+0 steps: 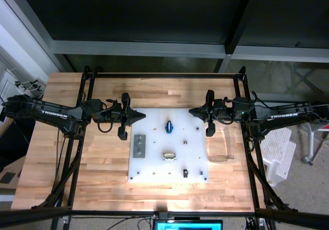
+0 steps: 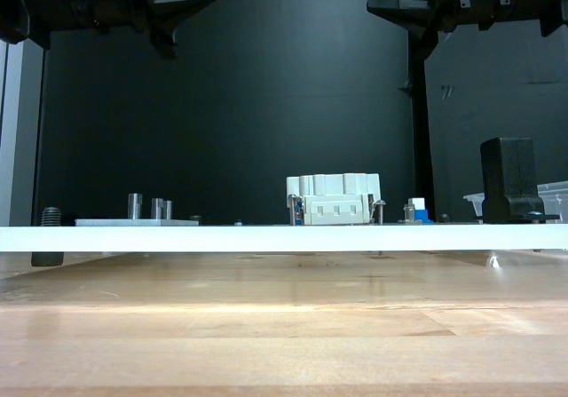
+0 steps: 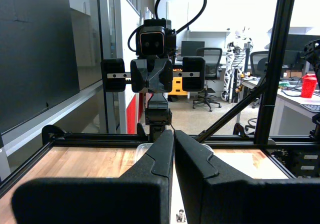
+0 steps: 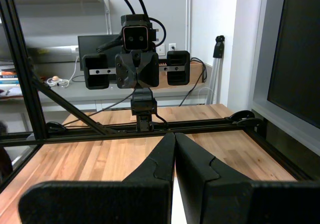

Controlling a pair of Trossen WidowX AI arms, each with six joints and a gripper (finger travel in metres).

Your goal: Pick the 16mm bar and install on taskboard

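The white taskboard lies in the middle of the table. A grey block at its left carries short metal pegs standing upright; I cannot tell which part is the 16mm bar. My left gripper hovers over the board's far left corner, shut with nothing in it, its fingers pressed together. My right gripper hovers over the far right side, also shut and holding nothing, fingers closed. The two tips face each other, well above the board.
On the board sit a blue connector, a white multi-pin connector and a black block. A clear plastic tray lies just right of the board. A black metal frame surrounds the table.
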